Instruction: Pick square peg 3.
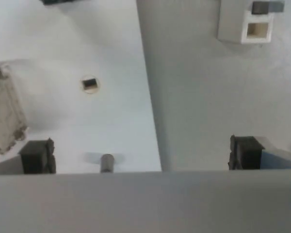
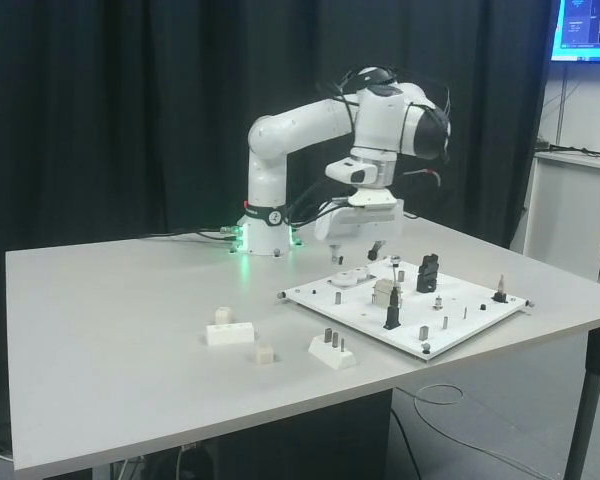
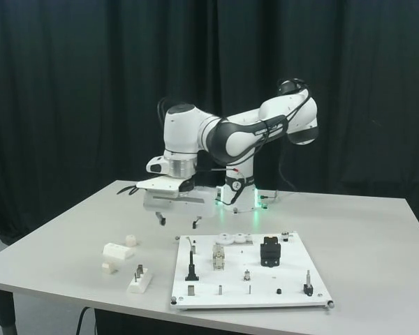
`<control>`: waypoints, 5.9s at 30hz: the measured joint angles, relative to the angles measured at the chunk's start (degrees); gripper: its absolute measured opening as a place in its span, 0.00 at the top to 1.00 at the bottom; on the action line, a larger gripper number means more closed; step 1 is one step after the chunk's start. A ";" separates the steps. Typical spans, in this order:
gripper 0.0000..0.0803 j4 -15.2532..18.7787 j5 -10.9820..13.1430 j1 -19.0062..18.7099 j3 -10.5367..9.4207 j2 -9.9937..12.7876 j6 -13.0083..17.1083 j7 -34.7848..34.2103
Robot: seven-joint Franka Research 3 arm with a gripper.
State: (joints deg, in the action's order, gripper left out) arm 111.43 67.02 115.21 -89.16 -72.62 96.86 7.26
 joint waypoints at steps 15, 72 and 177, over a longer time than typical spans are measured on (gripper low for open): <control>0.00 5.56 7.51 1.78 -1.31 -0.14 3.89 9.72; 0.00 0.02 14.61 9.69 -7.62 -2.77 12.88 14.76; 0.00 -2.65 20.14 12.97 -13.28 -5.30 22.41 15.71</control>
State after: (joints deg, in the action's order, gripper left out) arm 108.79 87.16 128.17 -102.43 -77.92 119.27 22.97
